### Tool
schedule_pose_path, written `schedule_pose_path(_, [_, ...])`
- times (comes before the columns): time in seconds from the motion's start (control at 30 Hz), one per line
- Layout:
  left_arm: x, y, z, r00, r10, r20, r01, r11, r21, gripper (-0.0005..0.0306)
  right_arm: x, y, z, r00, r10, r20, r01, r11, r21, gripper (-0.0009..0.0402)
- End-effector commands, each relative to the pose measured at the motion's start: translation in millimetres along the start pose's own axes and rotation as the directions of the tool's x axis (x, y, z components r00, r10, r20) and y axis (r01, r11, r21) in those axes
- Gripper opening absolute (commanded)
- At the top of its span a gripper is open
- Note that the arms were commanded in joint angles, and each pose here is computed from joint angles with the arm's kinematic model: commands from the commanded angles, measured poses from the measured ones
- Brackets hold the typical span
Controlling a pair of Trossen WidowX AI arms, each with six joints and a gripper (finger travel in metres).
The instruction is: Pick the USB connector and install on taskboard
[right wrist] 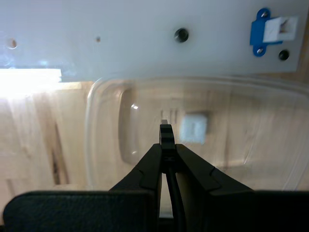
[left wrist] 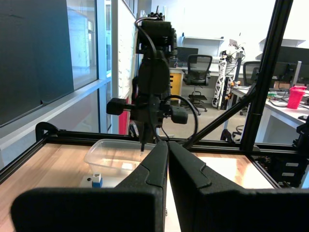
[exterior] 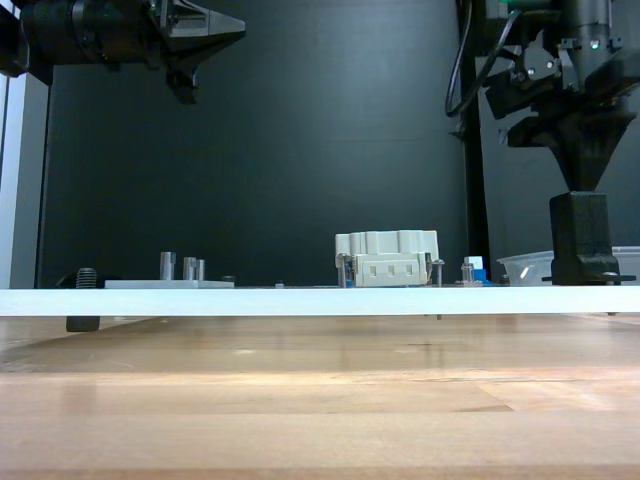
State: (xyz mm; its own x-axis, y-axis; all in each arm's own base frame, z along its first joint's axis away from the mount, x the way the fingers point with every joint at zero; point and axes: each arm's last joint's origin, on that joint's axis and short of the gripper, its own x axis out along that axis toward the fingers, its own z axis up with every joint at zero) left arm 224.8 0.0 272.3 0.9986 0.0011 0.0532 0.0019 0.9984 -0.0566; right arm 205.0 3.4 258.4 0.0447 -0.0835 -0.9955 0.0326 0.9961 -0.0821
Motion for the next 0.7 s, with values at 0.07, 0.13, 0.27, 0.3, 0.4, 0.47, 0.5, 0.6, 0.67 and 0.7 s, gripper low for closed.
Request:
schedule_pose_path(0.07, [0.0,0.1,0.2,1.0,0.0,0.001,0.0,1.0,0.0,0.0,-5.0,16.2,6.0,1.0,0.013,-0.016,-0.013,1.0,0.007,0.0])
schedule_pose_path(0.13, [0.1,0.0,0.3,1.0,0.0,0.001,0.0,1.0,0.0,0.0,-8.2,23.3,9.9,0.999,0.032,-0.017,-0.031,0.999,0.015,0.0])
schedule_pose_path(0.27, [0.1,0.0,0.3,1.0,0.0,0.001,0.0,1.0,0.0,0.0,-14.7,36.4,17.7,0.999,0.042,-0.007,-0.041,0.999,0.022,0.0])
schedule_pose_path(0.3, [0.0,0.1,0.2,1.0,0.0,0.001,0.0,1.0,0.0,0.0,-16.0,39.6,20.1,0.999,0.042,-0.007,-0.042,0.999,0.024,0.0])
schedule_pose_path(0.4, [0.0,0.1,0.2,1.0,0.0,0.001,0.0,1.0,0.0,0.0,-19.8,50.6,27.1,0.998,0.058,-0.002,-0.058,0.998,0.02,0.0])
schedule_pose_path(0.47, [0.0,0.0,0.2,1.0,0.0,0.001,0.0,1.0,0.0,0.0,-22.4,58.1,32.1,0.997,0.08,-0.004,-0.08,0.997,0.022,0.0])
schedule_pose_path(0.5, [0.0,0.0,0.2,1.0,0.0,0.001,0.0,1.0,0.0,0.0,-24.1,61.9,34.7,0.996,0.085,-0.003,-0.085,0.996,0.026,0.0])
schedule_pose_path(0.6, [0.0,0.0,0.2,1.0,0.0,0.001,0.0,1.0,0.0,0.0,-26.7,73.2,43.3,0.996,0.089,-0.005,-0.089,0.995,0.043,0.0])
schedule_pose_path(0.67, [0.0,0.0,0.2,1.0,0.0,0.001,0.0,1.0,0.0,0.0,-28.8,80.4,49.2,0.996,0.086,-0.014,-0.085,0.995,0.059,0.0])
schedule_pose_path(0.7, [0.1,0.0,0.3,1.0,0.0,0.001,0.0,1.0,0.0,0.0,-30.3,83.9,52.3,0.996,0.086,-0.014,-0.085,0.994,0.063,0.0])
